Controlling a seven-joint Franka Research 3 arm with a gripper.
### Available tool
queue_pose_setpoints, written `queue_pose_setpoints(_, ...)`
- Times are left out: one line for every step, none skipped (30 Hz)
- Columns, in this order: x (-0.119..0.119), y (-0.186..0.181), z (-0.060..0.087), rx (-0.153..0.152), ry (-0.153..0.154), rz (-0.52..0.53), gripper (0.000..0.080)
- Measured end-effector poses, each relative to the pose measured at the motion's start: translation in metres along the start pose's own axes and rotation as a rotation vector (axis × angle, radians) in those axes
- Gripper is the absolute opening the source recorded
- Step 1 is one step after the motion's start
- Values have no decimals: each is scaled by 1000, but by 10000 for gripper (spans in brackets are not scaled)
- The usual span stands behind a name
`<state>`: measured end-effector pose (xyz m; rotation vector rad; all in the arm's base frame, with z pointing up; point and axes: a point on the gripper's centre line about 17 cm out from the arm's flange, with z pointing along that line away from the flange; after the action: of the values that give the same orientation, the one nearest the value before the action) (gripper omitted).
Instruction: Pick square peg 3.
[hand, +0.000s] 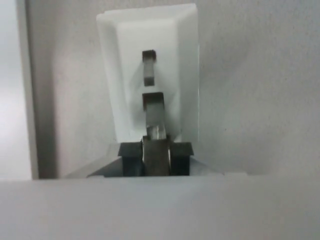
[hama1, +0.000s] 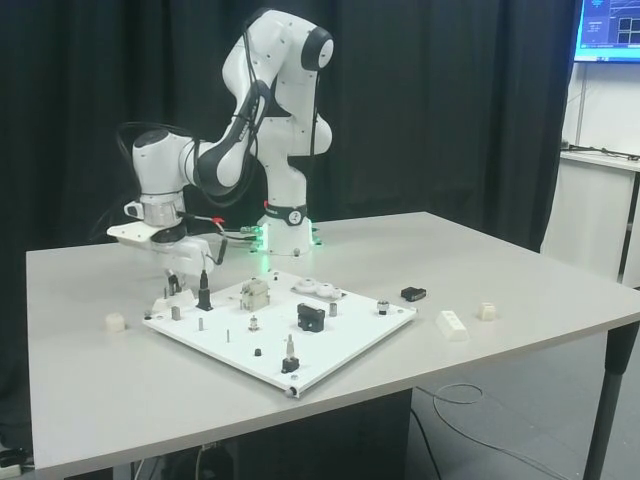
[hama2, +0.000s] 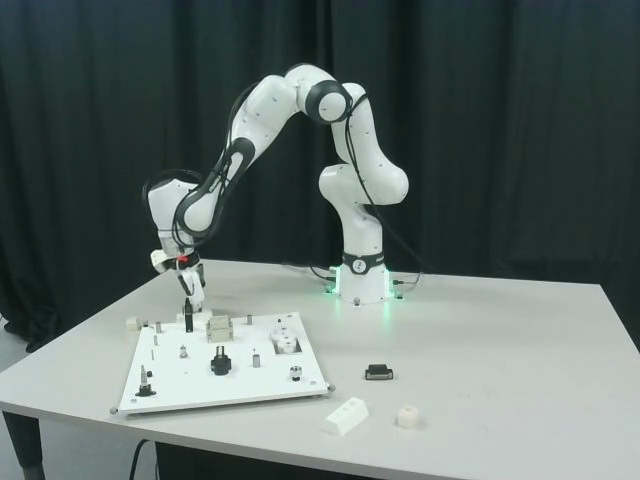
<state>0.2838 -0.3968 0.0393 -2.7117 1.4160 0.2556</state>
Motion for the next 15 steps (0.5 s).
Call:
queue_pose_setpoints(1,0,-2,3,2,0,110)
queue_pose_setpoints(1,-1,-4,6,5,1,110)
queue_pose_setpoints(1,-1,-6,10,7,1,110)
queue_pose_setpoints(2,-2,-8,15,8,2,110)
queue_pose_setpoints(1,-2,-10,19,9,2,110)
queue_pose_setpoints(1,-3,-12,24,10,3,110)
queue_pose_setpoints(1,-3,-15,29,11,3,110)
queue_pose_setpoints(1,-3,-18,34,12,3,110)
queue_pose_setpoints(1,-3,-21,39,12,3,110)
queue_pose_setpoints(0,-3,-24,45,12,3,110)
queue_pose_setpoints(0,-4,-26,49,12,3,110)
queue_pose_setpoints(-1,-3,-29,55,13,3,110)
queue_pose_setpoints(-1,-3,-32,58,13,3,110)
queue_pose_setpoints(-1,-3,-35,61,13,2,108)
queue_pose_setpoints(-2,-2,-37,64,14,2,108)
